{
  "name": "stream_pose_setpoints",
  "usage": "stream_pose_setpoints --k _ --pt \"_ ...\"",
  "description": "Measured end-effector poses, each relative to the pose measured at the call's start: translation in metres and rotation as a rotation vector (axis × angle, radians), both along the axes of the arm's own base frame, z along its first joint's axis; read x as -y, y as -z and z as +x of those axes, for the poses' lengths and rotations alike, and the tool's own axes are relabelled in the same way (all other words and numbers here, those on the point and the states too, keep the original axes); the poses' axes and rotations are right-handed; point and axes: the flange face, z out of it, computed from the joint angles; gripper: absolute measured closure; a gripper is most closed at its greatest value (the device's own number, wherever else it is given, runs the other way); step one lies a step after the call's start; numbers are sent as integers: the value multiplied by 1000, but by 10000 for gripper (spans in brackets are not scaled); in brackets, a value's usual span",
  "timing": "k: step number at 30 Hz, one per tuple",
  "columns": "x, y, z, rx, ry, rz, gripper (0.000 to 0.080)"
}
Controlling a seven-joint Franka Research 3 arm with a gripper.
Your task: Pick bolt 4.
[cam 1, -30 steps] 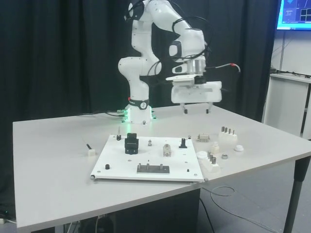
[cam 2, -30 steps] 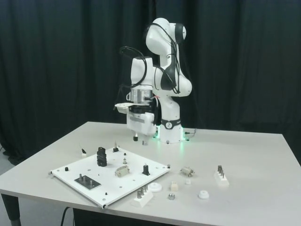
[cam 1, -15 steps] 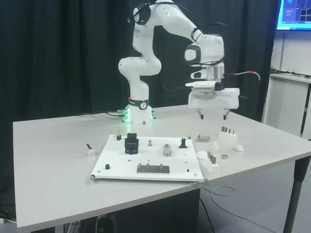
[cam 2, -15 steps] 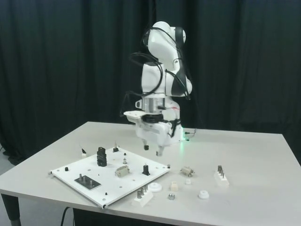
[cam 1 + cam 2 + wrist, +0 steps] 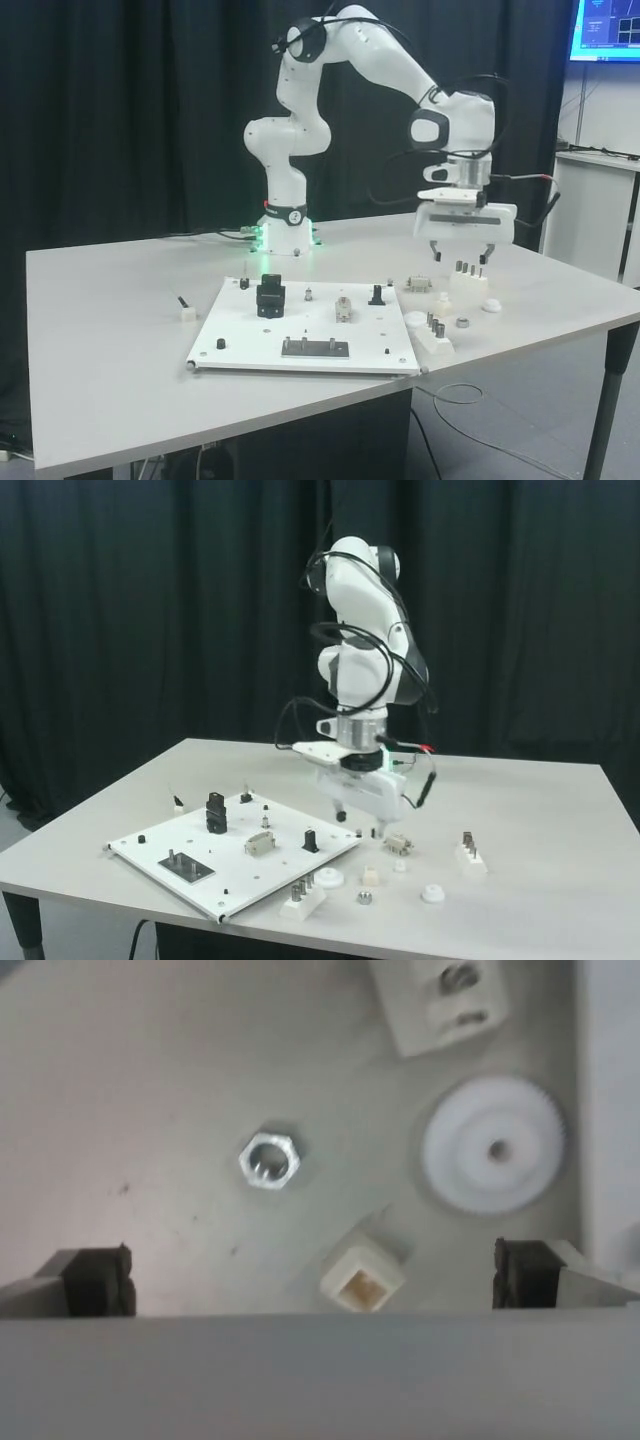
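The hand (image 5: 458, 257) hangs open above the grey desk (image 5: 110, 330), its black-padded fingers (image 5: 97, 1280) spread wide with nothing between them. It is just off the white board (image 5: 250, 335), on the side away from the arm's base (image 5: 355, 765), and well clear of the surface. Bolts stand upright in two white blocks beside the board: the near block (image 5: 433, 338) sits at the board's front corner, and the far block (image 5: 467, 275) lies well out from the board's edge, beyond the other loose parts. The pictures do not show which bolt is number 4, but none is in the hand. In the wrist view the hand (image 5: 310, 1278) looks down on the desk beside the board, where a white gear (image 5: 493, 1147) lies just beside the board's edge, with a hex nut (image 5: 269, 1158) farther from the board and a small square cap (image 5: 362, 1275) between the two and apart from both. The near block (image 5: 440, 1000) shows there too, with bolt heads seen from above. A small connector (image 5: 398, 844) rests on the desk near the board's corner, close under the hand (image 5: 360, 824). On the board stand a black clamp (image 5: 271, 297) and a grey bar (image 5: 314, 348) with pegs.
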Motion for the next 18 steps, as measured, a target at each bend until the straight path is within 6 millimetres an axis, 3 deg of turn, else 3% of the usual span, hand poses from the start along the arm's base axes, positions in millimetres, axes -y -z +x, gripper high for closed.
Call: stream_pose_setpoints --k 18 --pt "-11 40 10 -3 70 -22 3"
